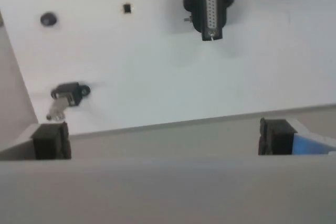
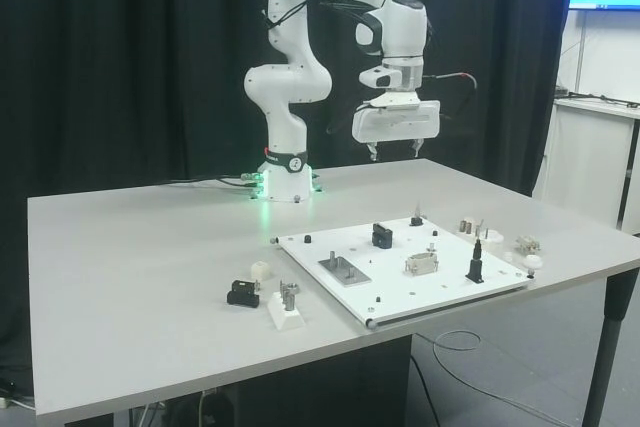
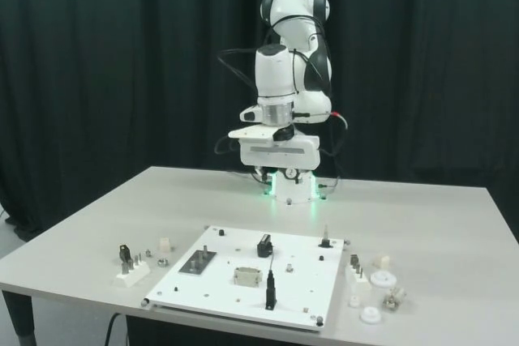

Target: Pick waterproof.

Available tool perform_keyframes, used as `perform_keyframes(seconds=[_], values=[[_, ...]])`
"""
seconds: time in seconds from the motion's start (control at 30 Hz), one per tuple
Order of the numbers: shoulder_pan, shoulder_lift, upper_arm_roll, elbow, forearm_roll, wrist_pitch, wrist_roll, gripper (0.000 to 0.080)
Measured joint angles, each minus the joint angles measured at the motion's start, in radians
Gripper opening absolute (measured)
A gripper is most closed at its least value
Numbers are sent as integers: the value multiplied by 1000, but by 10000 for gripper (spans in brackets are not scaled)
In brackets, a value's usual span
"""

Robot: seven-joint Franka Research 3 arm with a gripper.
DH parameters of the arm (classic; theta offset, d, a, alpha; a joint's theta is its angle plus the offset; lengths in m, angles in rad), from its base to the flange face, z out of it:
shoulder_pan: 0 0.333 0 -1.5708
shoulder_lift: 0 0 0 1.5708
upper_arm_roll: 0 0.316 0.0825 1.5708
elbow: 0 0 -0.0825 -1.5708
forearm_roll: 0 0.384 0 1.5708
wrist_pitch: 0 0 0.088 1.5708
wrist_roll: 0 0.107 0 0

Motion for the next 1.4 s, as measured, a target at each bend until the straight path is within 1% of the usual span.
perform_keyframes(seconds=[0.13, 0.3, 0.5, 0.93, 1.0, 1.13, 1.2, 1.33, 1.4], values=[[0, 1, 0, 4, 1, 0, 57, 800], [1, 4, 0, 9, 11, -3, 61, 800], [2, 13, 2, 22, 15, -23, 61, 800], [2, 34, 5, 45, 17, -20, 113, 800], [2, 39, 5, 48, 21, -18, 147, 800], [3, 51, 5, 55, 28, -15, 262, 800], [3, 57, 6, 59, 28, -14, 299, 800], [9, 77, 8, 71, 29, -14, 283, 800], [15, 91, 8, 81, 37, -11, 276, 800]])
